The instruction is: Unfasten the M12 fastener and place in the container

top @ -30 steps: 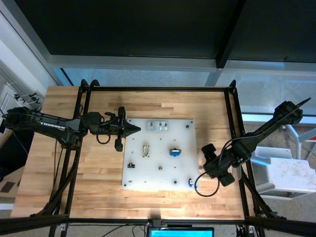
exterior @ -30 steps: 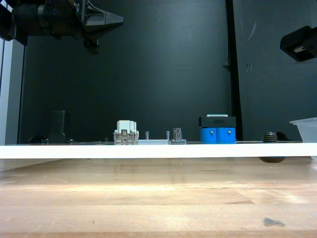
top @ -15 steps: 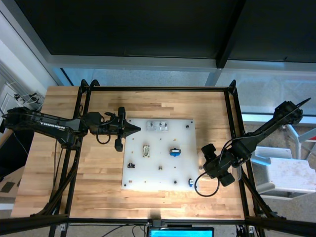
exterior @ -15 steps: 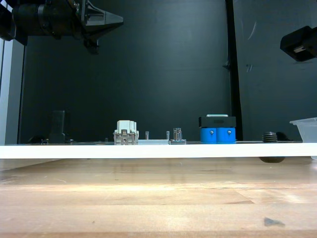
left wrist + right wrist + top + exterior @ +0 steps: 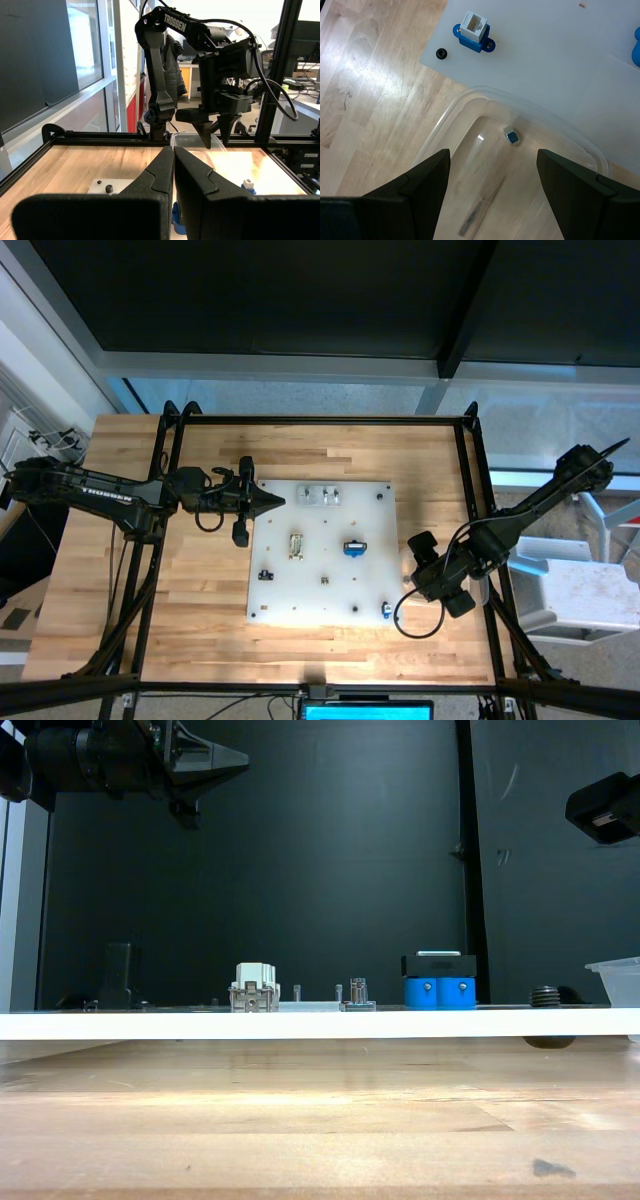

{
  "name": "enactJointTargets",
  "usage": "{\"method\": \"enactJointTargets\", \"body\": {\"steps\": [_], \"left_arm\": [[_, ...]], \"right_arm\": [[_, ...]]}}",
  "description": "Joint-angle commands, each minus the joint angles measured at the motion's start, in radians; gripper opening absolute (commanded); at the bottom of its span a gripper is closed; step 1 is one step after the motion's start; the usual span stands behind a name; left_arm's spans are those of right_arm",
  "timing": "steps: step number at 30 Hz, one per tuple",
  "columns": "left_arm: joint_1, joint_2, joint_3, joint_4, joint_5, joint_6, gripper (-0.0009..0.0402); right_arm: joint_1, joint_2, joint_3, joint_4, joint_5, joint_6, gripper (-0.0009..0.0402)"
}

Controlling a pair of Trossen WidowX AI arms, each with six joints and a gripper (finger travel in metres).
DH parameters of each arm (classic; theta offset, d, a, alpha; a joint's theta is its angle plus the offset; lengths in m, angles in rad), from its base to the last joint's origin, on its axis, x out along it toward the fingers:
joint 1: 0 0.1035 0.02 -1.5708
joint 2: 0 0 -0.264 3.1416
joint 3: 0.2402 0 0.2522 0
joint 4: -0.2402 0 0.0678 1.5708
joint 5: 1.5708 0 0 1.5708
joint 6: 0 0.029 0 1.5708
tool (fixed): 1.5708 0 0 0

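The small silver M12 nut [image 5: 511, 135] lies loose on the floor of the clear container [image 5: 470, 165], which stands just off the white board's [image 5: 300, 585] right edge. My right gripper [image 5: 492, 162] hangs above the container, open, with nothing between its fingers; in the high view it [image 5: 441, 587] covers most of the tub. The black ribbed stud [image 5: 544, 997] shows bare ribs in the low view, beside the container's rim [image 5: 615, 970]. My left gripper [image 5: 275, 501] hovers shut and empty over the board's far left edge, raised high [image 5: 238, 761].
On the board stand a blue-and-black block [image 5: 438, 980], a grey connector [image 5: 254, 988], a small silver post [image 5: 359, 990] and a blue-based white jack [image 5: 473, 29]. The black frame rail [image 5: 478, 510] runs behind the right arm.
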Motion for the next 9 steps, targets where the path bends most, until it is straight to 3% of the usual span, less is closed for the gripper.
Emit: {"method": "enactJointTargets", "body": {"steps": [1, 9], "left_arm": [[0.0, 0.0, 0.0, 0.0, 0.0, 0.0, 0.0], [0.0, 0.0, 0.0, 0.0, 0.0, 0.0, 0.0]], "right_arm": [[0.0, 0.0, 0.0, 0.005, 0.0, 0.0, 0.0243], [0.0, 0.0, 0.0, 0.014, 0.0, 0.0, 0.0243]]}}
